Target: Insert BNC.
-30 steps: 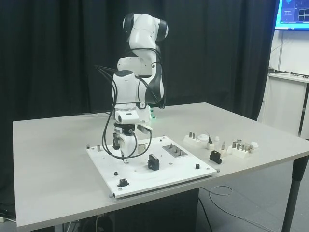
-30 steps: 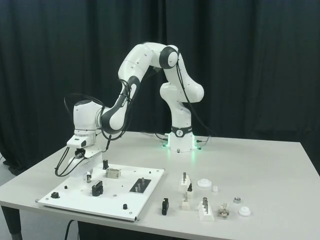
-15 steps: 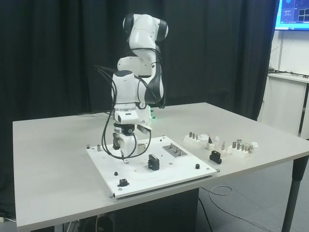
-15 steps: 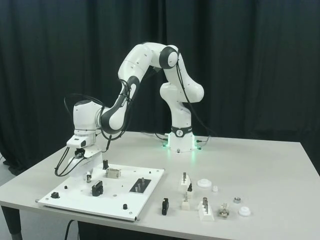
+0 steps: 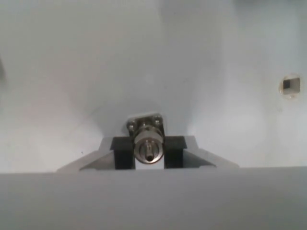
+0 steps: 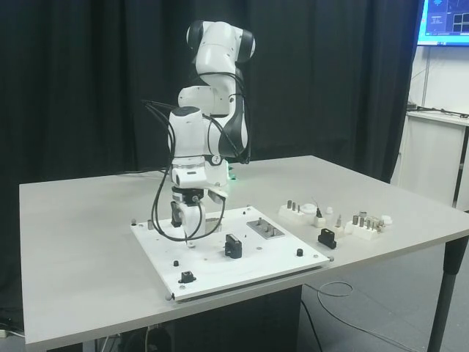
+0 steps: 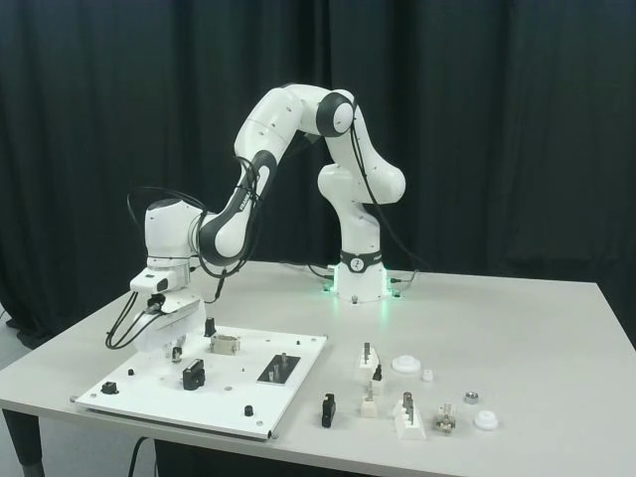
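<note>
While the grey desk (image 6: 88,242) carries everything, the big item on it is the white board (image 6: 256,257), lying flat toward the front edge. Franka arm (image 7: 288,119) bolted near the rear edge, folded forward and down so its wrist hangs over the board's rear corner farthest from the loose parts. Posture near vertical, probably to keep the connector's axis square to the board for a straight push. End effector (image 6: 185,214) just above the board surface; wrist view shows the black pads (image 5: 123,152) pinching the BNC connector (image 5: 147,144) from both sides, its metal barrel pointing down at the board, flange with small screws visible behind it. Held low on the body, likely so the barrel stays free to enter a socket. Cannot tell whether the barrel touches the board. Other fixtures on the board: black block (image 6: 234,246) near the middle, grey plate with pegs (image 6: 265,228) beside it, small black clip (image 6: 187,276) by the front edge. Off the board, toward the desk's far side edge, white holders with spare parts (image 6: 370,222), well apart from the work, apparently staged.
</note>
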You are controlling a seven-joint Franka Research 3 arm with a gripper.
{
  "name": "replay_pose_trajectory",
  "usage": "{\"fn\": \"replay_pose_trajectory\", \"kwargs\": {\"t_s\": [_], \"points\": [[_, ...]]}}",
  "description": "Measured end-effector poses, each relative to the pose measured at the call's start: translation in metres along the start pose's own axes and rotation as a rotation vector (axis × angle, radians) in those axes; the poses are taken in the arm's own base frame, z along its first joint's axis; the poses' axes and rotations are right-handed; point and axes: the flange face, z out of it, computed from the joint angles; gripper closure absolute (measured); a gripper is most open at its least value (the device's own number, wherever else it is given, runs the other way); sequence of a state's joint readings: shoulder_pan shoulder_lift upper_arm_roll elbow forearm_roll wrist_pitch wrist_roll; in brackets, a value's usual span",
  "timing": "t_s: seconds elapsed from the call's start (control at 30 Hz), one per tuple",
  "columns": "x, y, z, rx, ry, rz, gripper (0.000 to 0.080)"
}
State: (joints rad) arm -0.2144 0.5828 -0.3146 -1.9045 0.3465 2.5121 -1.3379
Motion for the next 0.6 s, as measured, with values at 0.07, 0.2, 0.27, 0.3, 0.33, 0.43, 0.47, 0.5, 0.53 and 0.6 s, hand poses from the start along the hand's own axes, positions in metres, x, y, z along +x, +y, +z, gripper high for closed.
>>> {"fn": "replay_pose_trajectory", "kwargs": {"t_s": [0.07, 0.2, 0.27, 0.3, 0.33, 0.43, 0.47, 0.5, 0.53, 0.6], "points": [[-0.0001, 0.0000, 0.0000, 0.001, 0.000, 0.020, 0.0677], [-0.0002, -0.0001, 0.0001, 0.002, 0.000, 0.060, 0.0677], [-0.0003, -0.0001, 0.0001, 0.002, -0.001, 0.085, 0.0677], [-0.0004, -0.0001, 0.0001, 0.003, -0.001, 0.099, 0.0677], [-0.0004, -0.0001, 0.0001, 0.003, -0.001, 0.114, 0.0677], [-0.0005, -0.0002, 0.0002, 0.004, -0.001, 0.153, 0.0677], [-0.0005, -0.0002, 0.0002, 0.004, -0.001, 0.167, 0.0677], [-0.0006, -0.0002, 0.0002, 0.004, -0.001, 0.181, 0.0677], [-0.0007, -0.0002, 0.0002, 0.005, -0.001, 0.196, 0.0677], [-0.0008, -0.0002, 0.0002, 0.006, -0.001, 0.233, 0.0677]]}}
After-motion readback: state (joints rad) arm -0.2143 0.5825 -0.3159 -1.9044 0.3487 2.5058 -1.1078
